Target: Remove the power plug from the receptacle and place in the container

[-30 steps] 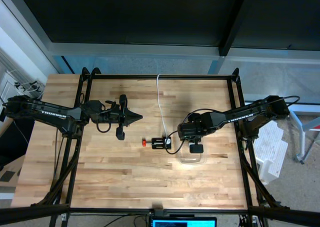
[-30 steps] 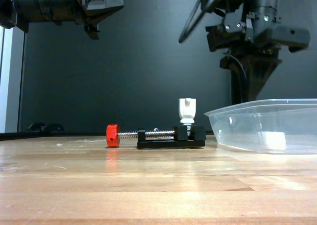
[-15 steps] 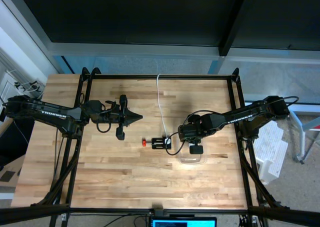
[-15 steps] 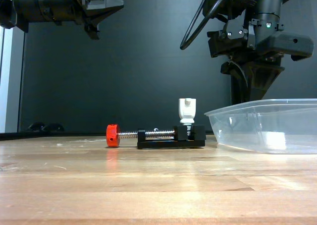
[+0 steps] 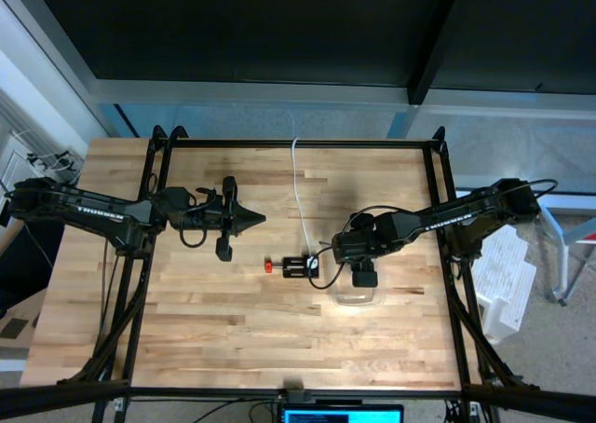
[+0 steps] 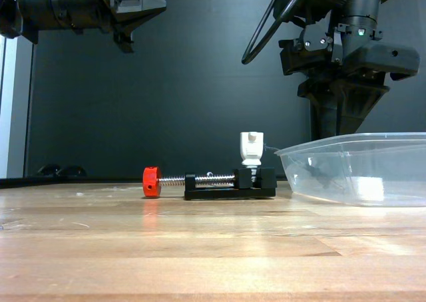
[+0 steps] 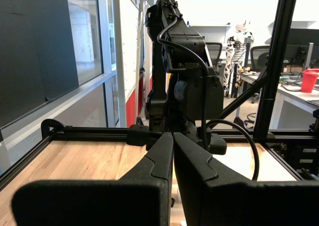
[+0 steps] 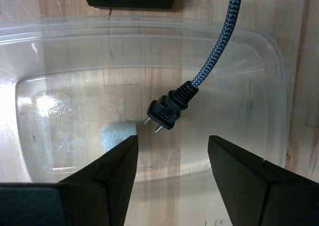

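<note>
Power plug (image 8: 163, 114): black, two-pronged, out of the socket and inside the clear container (image 8: 279, 81), prongs pointing toward the pale cube (image 8: 115, 135). I cannot tell whether it rests on the floor of the tub or hangs just above it.
Left pincer (image 7: 173, 136): held high over the left part of the tabletop (image 5: 205, 311), well apart from the work, fingers pressed together on nothing.
Red knob (image 6: 152, 181): at the left end of the clamp screw, down on the tabletop.
Clamp block (image 6: 229, 183): black, just beside the container, holding the socket.
Receptacle (image 6: 251, 148): white, upright in the clamp, with nothing plugged into it. Its long white cable (image 5: 300, 195) runs off toward the far edge.
Cord tail (image 8: 215, 39): braided, crossing the container's rim on the clamp side, so part of it lies outside the tub.
Container: to the right of the clamp, with the plug and the cube inside.
Right pincer (image 8: 172, 146): directly above the container, fingers spread wide and gripping nothing. The plug lies free beyond the gap.
Progress: pulling the plug and placing it both look done. What seems left is lifting the right arm clear, and perhaps getting the trailing cord inside the rim.
</note>
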